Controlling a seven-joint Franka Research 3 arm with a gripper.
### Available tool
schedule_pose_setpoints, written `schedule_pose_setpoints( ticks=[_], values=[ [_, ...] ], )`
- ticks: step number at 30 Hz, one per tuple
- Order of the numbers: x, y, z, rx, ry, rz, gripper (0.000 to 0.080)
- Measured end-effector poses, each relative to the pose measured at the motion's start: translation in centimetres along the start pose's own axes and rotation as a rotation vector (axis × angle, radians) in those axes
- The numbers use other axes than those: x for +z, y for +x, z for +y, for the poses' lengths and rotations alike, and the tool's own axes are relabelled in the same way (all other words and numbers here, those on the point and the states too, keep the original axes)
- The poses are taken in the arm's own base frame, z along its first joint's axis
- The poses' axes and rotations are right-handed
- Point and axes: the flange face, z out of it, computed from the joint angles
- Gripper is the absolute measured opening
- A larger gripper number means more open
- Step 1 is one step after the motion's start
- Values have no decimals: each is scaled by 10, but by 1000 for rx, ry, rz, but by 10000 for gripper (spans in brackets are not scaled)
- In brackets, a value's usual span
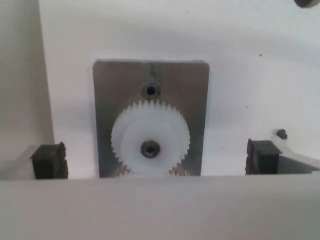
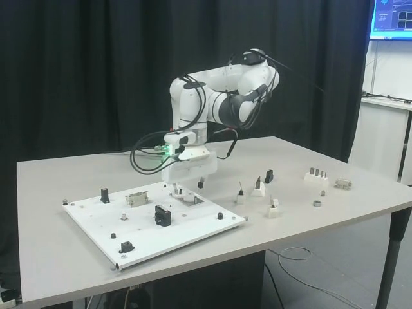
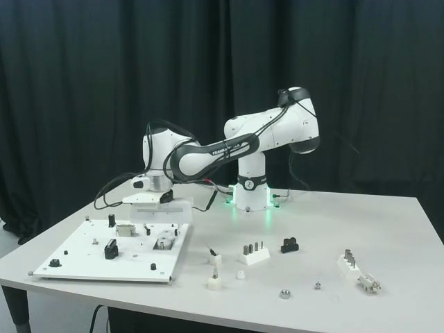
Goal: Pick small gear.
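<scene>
Item: white board [image 2: 193, 235] lying flat on the grey table [image 2: 58, 187]; all positions given relative to this board.

Grey metal plate [image 1: 107, 120], recessed near the board's far edge. Holds one white toothed gear [image 1: 150, 145] seated on a peg; a second, bare peg [image 1: 150, 91] stands just beside the gear. At the wrist view's cut-off, teeth of another gear [image 1: 176, 171] peep out, meshing with the first; which is the small gear cannot be told.

Gripper [image 1: 156, 159]: released, fingers [image 1: 50, 161] spread wide, hanging above the plate, touching nothing.

Room: bare board around the plate; black fixtures [image 2: 162, 215] stand well apart.
</scene>
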Motion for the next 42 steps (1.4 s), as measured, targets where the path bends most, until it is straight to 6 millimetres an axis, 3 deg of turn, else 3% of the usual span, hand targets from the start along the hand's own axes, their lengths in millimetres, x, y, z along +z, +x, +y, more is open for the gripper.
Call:
schedule_pose_setpoints(
  ticks=[28,36,42],
  values=[
    [-9,1,-10,52,16,0,800],
    [-22,7,-34,105,59,-10,800],
    [-37,10,-67,128,88,-22,800]
  ],
)
